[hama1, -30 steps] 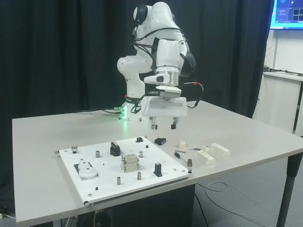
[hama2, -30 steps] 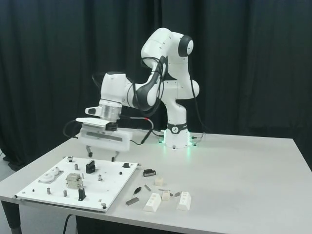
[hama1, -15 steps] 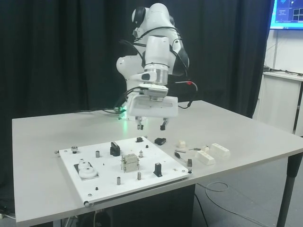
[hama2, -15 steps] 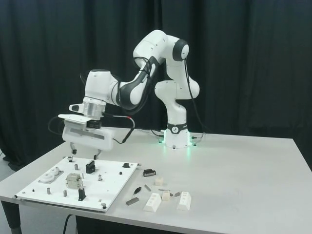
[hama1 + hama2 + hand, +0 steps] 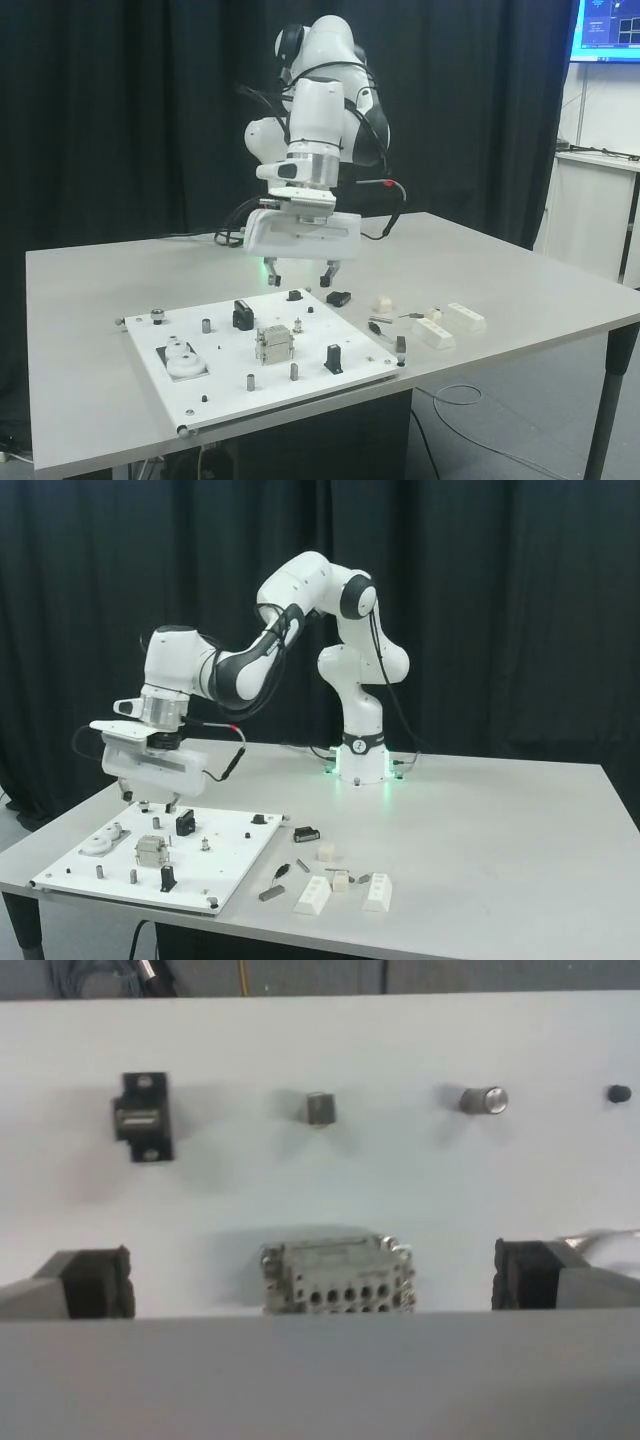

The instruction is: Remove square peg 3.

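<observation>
A white board (image 5: 262,352) lies on the grey table and carries several pegs and connectors. A small grey square peg (image 5: 320,1108) (image 5: 294,371) (image 5: 133,876) stands upright near the board's front edge. It sits between a black connector (image 5: 143,1117) (image 5: 333,358) and a round peg (image 5: 484,1099) (image 5: 248,382). My gripper (image 5: 300,282) (image 5: 147,800) (image 5: 310,1280) hangs open and empty above the back part of the board, well above the pegs. A grey multi-pin connector (image 5: 338,1278) (image 5: 273,343) lies below, between the fingers.
White gear parts (image 5: 183,358) and a black block (image 5: 242,315) sit on the board's left half. Loose white blocks (image 5: 450,322), a black part (image 5: 339,297) and small metal pieces lie on the table right of the board. A cable trails from the gripper.
The arm has swung the gripper from above the bare table beside the board to above the board's back part, lowering slightly. The fingers stayed open. Nothing on the board moved.
</observation>
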### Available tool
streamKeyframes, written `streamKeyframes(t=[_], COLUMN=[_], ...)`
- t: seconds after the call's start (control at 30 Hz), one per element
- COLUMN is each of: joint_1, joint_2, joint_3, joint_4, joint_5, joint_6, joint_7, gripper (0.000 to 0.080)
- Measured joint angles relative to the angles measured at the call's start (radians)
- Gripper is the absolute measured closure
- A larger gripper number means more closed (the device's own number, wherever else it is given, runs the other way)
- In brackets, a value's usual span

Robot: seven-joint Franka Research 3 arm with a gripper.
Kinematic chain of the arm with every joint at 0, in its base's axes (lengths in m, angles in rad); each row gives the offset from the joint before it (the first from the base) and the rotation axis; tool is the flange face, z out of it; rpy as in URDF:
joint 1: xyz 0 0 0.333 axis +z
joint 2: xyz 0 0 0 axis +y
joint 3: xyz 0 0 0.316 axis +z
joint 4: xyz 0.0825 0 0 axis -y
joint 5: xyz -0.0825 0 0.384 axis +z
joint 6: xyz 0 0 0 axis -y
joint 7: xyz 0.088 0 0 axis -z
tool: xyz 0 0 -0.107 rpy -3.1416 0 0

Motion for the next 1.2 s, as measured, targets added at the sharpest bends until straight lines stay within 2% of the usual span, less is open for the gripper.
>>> streamKeyframes(t=[0.3,0.53,0.97,1.2], joint_1=[-0.088,-0.124,-0.147,-0.158], joint_2=[0.089,0.145,0.219,0.265], joint_3=[0.058,0.076,0.087,0.087], joint_4=[0.145,0.23,0.299,0.339], joint_5=[0.016,0.029,0.08,0.085], joint_6=[-0.084,-0.13,-0.135,-0.14], joint_7=[-0.005,-0.02,-0.031,-0.042], gripper=[0.0003,0.0003,0.0003,0.0003])
